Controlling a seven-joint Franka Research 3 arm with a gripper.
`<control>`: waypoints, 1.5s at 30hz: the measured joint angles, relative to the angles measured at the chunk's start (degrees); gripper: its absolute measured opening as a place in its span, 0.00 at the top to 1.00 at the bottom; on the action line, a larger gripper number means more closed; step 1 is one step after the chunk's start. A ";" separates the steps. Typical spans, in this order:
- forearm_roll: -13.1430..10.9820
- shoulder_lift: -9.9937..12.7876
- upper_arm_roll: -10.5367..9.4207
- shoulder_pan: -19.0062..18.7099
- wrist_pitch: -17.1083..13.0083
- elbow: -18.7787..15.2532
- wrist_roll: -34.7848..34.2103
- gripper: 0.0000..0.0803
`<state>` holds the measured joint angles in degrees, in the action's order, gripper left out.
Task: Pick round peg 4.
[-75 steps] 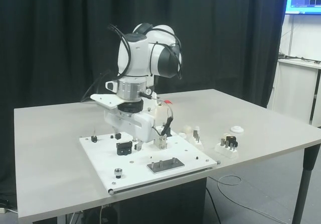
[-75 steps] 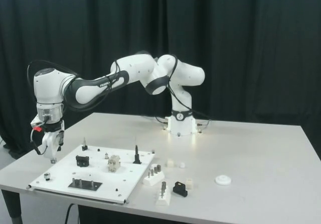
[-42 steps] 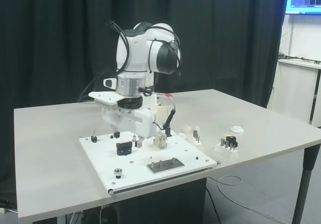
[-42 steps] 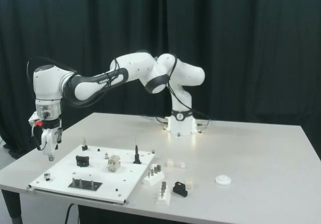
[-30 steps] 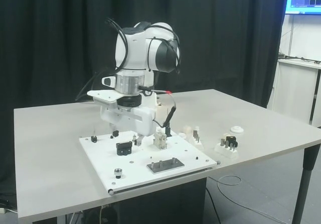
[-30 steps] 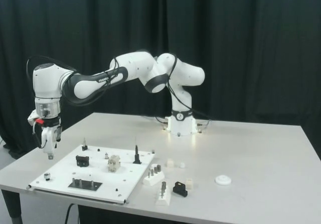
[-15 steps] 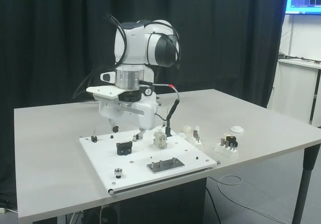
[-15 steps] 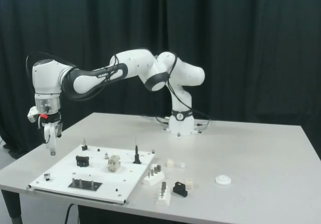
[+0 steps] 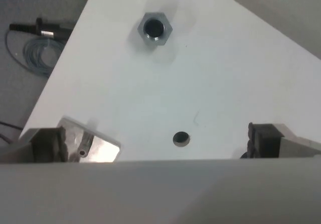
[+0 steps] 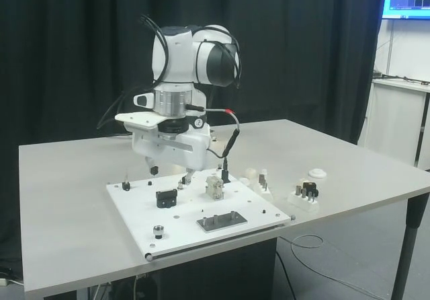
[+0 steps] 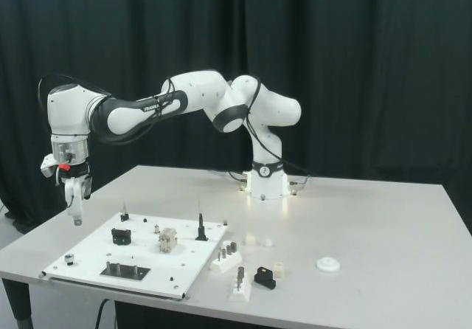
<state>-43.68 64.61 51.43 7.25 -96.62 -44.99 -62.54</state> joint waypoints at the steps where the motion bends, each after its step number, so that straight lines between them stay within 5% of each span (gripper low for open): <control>1: -0.02 0.00 0.00 0.00 0.00 0.00 0.00 0.00; 8: -0.16 -0.14 -0.07 0.00 0.60 -0.02 2.10 0.00; 30: 0.53 -2.05 -0.09 -1.74 8.57 -0.03 31.96 0.00; 45: 0.84 -2.10 -0.09 -5.42 13.39 -0.68 39.99 0.00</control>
